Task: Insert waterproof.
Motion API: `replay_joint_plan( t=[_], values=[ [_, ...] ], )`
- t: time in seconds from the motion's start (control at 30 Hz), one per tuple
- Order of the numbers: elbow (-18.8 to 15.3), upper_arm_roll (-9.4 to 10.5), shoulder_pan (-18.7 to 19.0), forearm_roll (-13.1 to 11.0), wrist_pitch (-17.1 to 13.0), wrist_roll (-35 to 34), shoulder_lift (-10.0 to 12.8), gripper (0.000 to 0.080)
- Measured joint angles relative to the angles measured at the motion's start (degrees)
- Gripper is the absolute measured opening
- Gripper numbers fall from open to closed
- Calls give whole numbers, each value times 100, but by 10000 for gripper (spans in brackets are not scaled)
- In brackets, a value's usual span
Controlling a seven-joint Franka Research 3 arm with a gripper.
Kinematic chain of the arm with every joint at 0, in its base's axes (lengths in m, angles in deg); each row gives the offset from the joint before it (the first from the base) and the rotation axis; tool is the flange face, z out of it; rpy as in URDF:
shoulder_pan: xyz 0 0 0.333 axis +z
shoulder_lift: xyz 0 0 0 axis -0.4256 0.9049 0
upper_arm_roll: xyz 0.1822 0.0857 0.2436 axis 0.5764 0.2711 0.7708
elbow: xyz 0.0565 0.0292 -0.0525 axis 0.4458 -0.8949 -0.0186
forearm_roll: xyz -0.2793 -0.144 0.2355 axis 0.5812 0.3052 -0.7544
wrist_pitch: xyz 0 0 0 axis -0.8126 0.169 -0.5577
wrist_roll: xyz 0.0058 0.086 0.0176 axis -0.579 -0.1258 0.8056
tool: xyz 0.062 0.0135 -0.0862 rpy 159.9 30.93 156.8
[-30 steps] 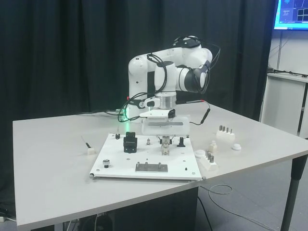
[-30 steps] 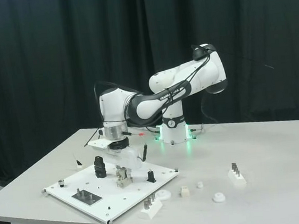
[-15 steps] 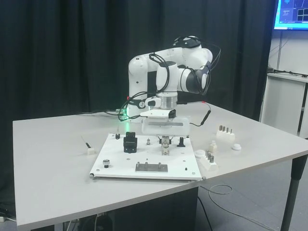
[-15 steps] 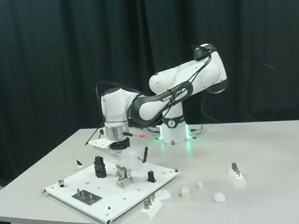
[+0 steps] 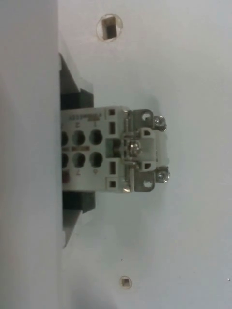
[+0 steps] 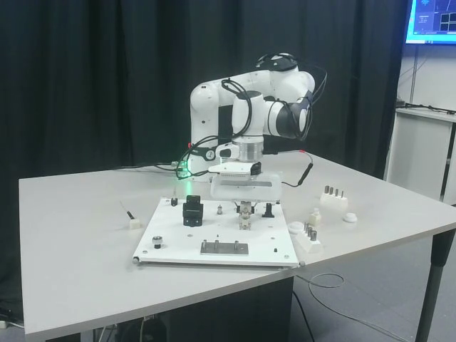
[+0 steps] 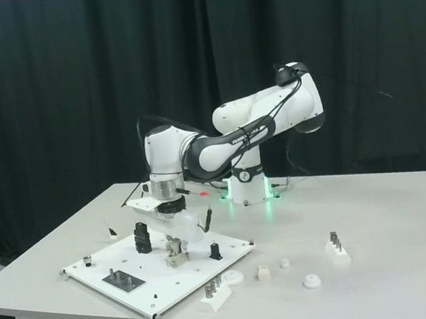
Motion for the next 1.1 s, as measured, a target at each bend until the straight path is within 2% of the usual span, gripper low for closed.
replay_joint_plan(
  t=[0.63,1.1],
  values=[
    [0,-5,-30,-24,42,160,-11,315],
    [-4,37,-87,-132,58,292,-11,315]
  ],
)
